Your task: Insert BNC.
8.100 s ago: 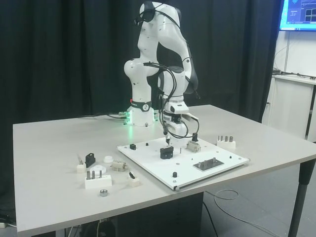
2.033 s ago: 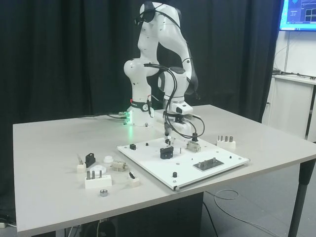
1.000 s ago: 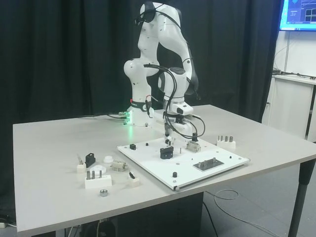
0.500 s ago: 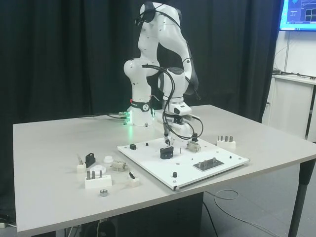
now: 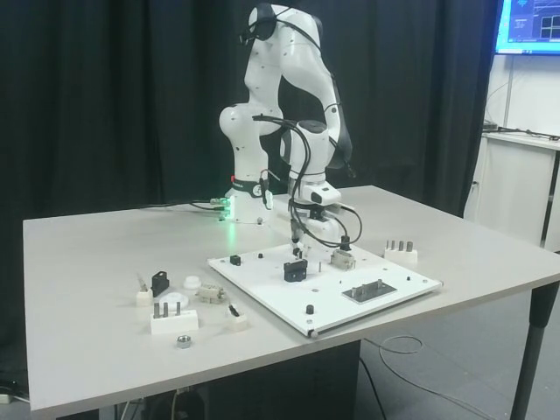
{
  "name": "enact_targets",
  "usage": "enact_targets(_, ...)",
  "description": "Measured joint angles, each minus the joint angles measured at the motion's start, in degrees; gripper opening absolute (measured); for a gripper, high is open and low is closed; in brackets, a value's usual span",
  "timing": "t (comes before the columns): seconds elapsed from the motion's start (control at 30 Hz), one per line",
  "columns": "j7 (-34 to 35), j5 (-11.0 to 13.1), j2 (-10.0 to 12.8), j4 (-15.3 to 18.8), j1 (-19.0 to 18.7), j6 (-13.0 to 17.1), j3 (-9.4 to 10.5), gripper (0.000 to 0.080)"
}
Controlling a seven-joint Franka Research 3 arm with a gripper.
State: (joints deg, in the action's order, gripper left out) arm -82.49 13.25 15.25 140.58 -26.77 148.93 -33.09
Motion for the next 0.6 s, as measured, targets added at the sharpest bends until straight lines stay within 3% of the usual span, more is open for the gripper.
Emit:
enact_targets(0.33, 5.3, 1.0, -0.1, 0.0, 0.2, -0.3, 0.0, 0.0122)
enact_targets(0.6, 4.2, 1.0, 0.0, -0.1, 0.2, -0.3, 0.05, 0.0122)
